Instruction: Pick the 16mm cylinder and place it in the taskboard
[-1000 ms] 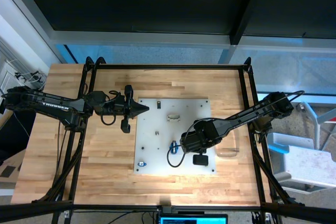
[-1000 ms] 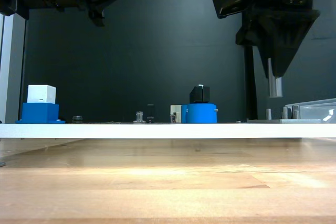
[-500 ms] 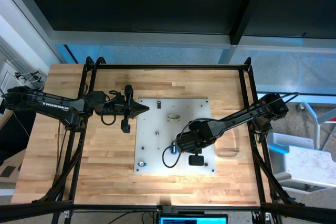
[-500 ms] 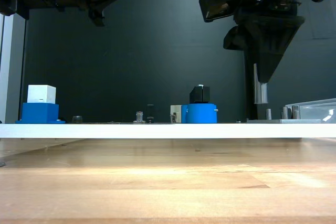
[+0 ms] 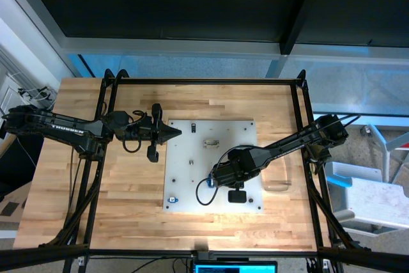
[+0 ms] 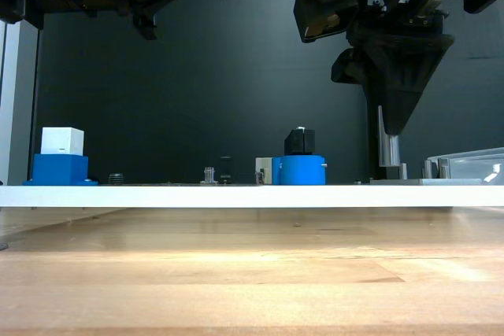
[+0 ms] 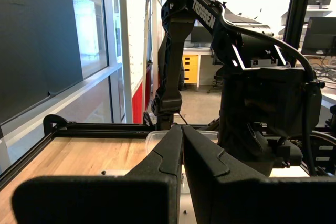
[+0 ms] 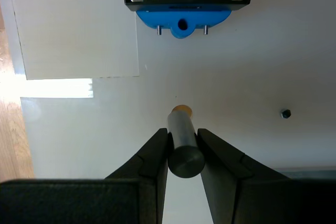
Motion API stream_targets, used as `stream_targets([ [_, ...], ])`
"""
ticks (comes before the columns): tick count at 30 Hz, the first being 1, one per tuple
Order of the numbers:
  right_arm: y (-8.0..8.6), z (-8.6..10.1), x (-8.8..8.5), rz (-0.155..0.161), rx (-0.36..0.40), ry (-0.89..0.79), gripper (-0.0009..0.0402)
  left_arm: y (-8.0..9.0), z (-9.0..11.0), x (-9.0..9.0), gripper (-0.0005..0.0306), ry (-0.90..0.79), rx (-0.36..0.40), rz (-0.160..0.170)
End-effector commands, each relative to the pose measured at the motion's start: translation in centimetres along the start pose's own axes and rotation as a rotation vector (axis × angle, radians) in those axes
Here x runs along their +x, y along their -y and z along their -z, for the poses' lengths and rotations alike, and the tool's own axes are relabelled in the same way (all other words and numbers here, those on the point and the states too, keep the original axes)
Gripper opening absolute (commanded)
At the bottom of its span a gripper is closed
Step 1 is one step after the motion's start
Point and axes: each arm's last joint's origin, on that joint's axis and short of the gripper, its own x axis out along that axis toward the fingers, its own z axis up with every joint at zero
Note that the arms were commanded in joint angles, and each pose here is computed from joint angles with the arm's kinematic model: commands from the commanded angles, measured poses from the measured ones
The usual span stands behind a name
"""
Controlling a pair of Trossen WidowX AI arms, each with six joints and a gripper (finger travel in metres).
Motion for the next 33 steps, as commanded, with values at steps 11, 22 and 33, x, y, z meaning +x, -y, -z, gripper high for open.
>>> stream_targets([
  [11, 0.1, 0.1, 0.2, -0.001, -0.001, -0.004, 0.0012, 0.0, 0.0, 0.0, 0.0, 0.0, 0.0, 0.0],
  [22, 0.2, 0.1, 0.5, 0.0, 0.004, -0.002, 0.0012, 0.0, 0.0, 0.0, 0.0, 0.0, 0.0, 0.0],
  [33, 0.3, -0.1, 1.2, 0.004, 0.003, -0.011, 0.0012, 0.0, 0.0, 0.0, 0.0, 0.0, 0.0, 0.0],
])
